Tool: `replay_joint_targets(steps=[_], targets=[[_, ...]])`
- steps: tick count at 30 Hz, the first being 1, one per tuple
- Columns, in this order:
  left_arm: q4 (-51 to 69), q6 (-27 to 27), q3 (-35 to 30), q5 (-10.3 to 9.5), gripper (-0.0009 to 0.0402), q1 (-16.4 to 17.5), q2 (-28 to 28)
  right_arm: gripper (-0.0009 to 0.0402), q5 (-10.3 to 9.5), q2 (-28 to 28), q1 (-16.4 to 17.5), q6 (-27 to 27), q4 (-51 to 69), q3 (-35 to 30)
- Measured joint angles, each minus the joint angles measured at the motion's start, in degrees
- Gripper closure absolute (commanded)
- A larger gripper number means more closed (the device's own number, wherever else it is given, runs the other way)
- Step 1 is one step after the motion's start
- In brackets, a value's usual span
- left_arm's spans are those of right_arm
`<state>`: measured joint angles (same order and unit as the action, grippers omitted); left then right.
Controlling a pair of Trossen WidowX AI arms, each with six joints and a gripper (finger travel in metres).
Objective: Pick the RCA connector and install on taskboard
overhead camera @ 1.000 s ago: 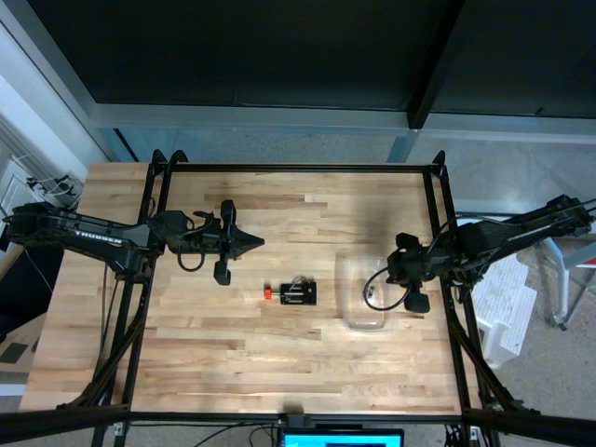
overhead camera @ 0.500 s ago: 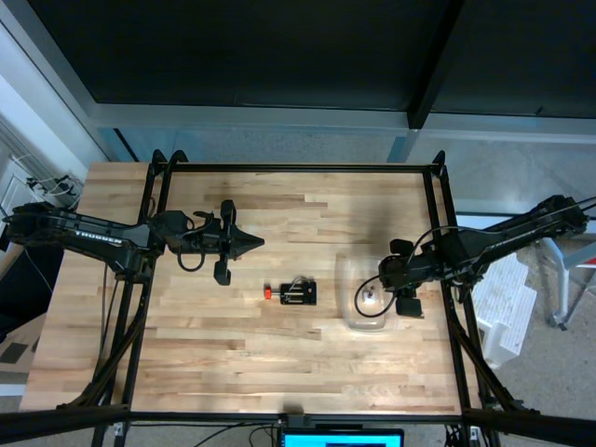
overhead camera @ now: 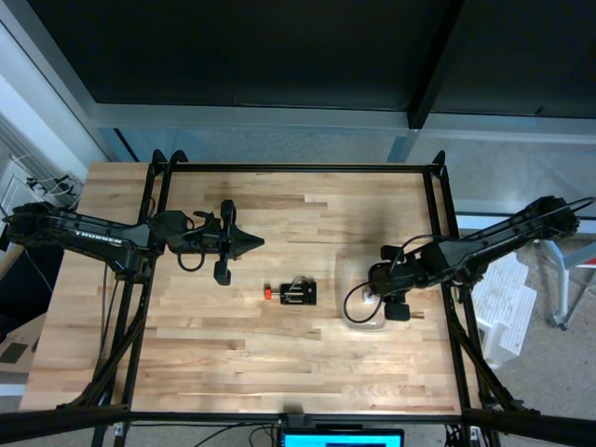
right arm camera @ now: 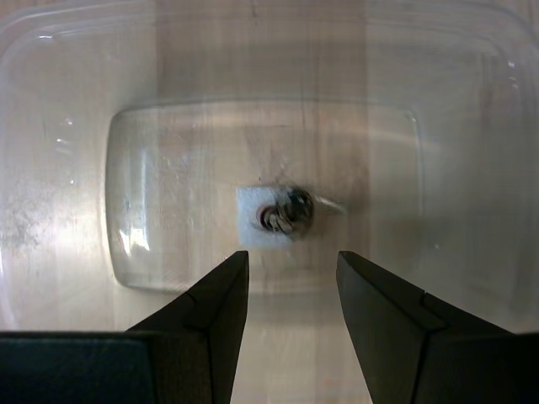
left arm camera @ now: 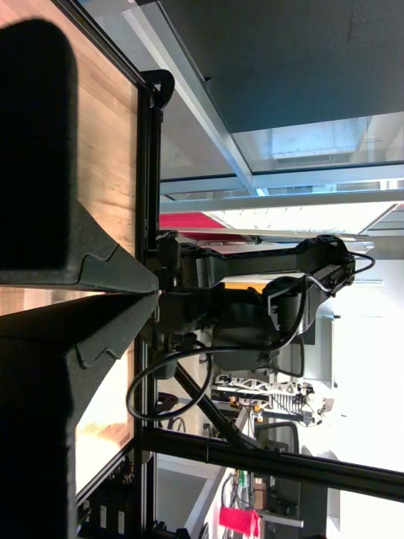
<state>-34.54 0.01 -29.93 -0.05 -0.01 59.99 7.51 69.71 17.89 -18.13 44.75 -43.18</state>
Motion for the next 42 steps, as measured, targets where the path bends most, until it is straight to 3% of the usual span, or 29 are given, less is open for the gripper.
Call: replay_joint_targets(steps=[15, 27, 42], targets=[[0.0, 0.0, 0.0, 0.0, 0.0393, 0.0, 0.0, 0.021, -0.04, 6.0, 0.1, 0.0, -3.8, 0.0], [0.0, 0.0, 0.0, 0.02, 0.0393, 0.0, 0.0, 0.0211, -0.07, 9.4, 0.2, 0.0, -6.2, 0.0], [0.0, 0.0, 0.0, 0.0, 0.0393, 0.0, 0.0, 0.0244, -0.02, 9.5, 0.1, 0.4, -6.5, 0.4]])
